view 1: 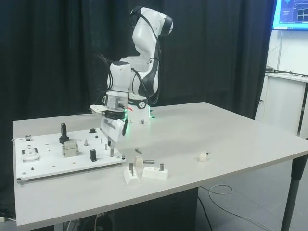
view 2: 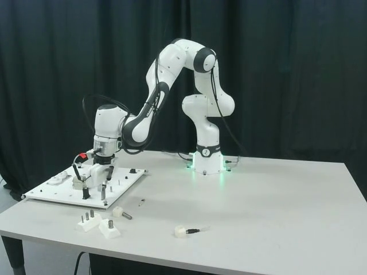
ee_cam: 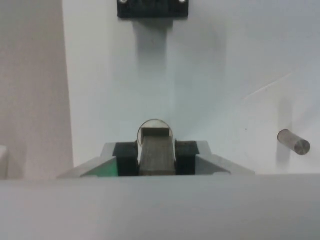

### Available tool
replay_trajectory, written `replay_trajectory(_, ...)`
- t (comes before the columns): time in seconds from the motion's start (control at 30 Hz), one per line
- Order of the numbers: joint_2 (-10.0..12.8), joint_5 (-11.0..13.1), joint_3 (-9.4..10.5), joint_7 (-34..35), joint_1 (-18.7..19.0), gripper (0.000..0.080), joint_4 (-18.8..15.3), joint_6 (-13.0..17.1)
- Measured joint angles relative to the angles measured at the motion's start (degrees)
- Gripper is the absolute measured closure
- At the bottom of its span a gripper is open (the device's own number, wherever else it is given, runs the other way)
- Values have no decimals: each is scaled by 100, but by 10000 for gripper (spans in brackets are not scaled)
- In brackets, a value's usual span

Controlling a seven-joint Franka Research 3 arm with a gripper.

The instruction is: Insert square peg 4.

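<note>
Gripper (ee_cam: 157,156) over the white board (ee_cam: 200,90), fingers closed on a grey square peg (ee_cam: 156,150), peg tip at a round hole (ee_cam: 155,123).

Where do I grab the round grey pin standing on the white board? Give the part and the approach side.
Grip the round grey pin on its free upper shaft, coming down from above. It seems to stand upright off the white board with bare board around it, so the jaws can close on opposite sides. The gripper now holds the square peg.
</note>
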Motion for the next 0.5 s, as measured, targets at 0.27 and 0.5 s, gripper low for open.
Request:
replay_trajectory(0.27, 49, 15, 4, 11, -2, 649, -12, 78)
replay_trajectory(0.5, 49, 15, 4, 12, -3, 649, -13, 93)
